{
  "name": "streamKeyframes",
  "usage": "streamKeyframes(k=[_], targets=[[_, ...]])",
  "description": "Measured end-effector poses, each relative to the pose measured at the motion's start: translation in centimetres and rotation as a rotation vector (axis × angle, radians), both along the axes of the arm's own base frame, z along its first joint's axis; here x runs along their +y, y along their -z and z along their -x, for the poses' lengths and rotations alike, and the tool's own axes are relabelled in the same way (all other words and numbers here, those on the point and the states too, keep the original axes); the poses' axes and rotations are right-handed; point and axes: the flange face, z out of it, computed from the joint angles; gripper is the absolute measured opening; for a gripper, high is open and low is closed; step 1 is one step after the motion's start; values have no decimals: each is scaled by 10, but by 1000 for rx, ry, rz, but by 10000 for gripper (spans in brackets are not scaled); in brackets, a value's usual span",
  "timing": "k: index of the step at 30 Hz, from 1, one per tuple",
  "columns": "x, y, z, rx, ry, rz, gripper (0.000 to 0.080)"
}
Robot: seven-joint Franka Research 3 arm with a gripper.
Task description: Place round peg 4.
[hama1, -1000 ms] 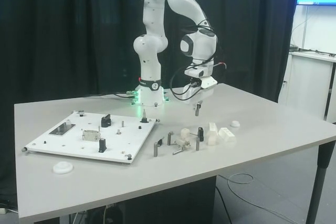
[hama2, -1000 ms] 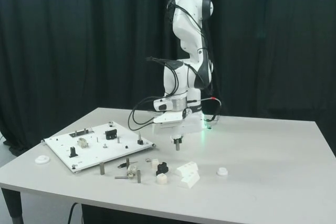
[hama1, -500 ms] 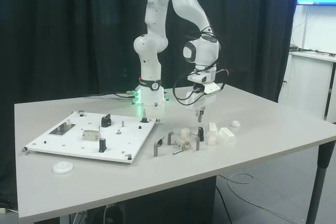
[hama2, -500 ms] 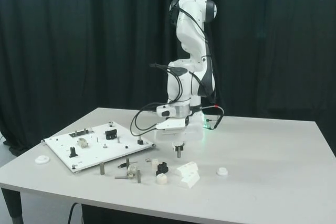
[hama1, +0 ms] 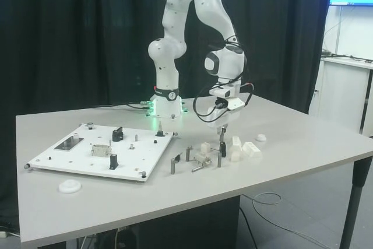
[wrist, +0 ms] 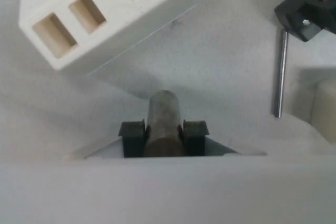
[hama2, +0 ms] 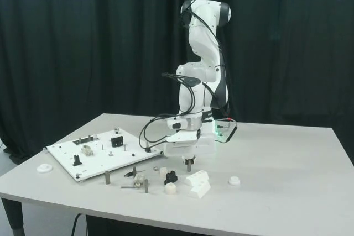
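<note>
Both black fingers (wrist: 133, 136) of the gripper (wrist: 163, 139) are clamped on the round peg (wrist: 163, 123), a smooth, dull metal cylinder held upright just above the matte grey table (wrist: 220, 56), beside a white block (wrist: 113, 11) with three square pockets and a thin metal pin (wrist: 281, 74). Since a second ago the arm has carried the peg forward and lower, to the loose parts by the white board (hama1: 99, 151).
</note>
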Motion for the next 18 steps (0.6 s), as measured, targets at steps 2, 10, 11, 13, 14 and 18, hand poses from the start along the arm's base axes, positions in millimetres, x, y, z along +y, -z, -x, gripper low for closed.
streamKeyframes(k=[2, 10, 11, 13, 14, 18], targets=[[0, 3, 0, 0, 5, -1, 152], [0, 11, 3, 8, -3, 1, 152], [0, 12, 3, 9, -3, 0, 152], [0, 13, 4, 12, -1, -2, 152], [-1, 14, 4, 13, 0, -3, 152], [-3, 14, 4, 15, 6, -6, 315]])
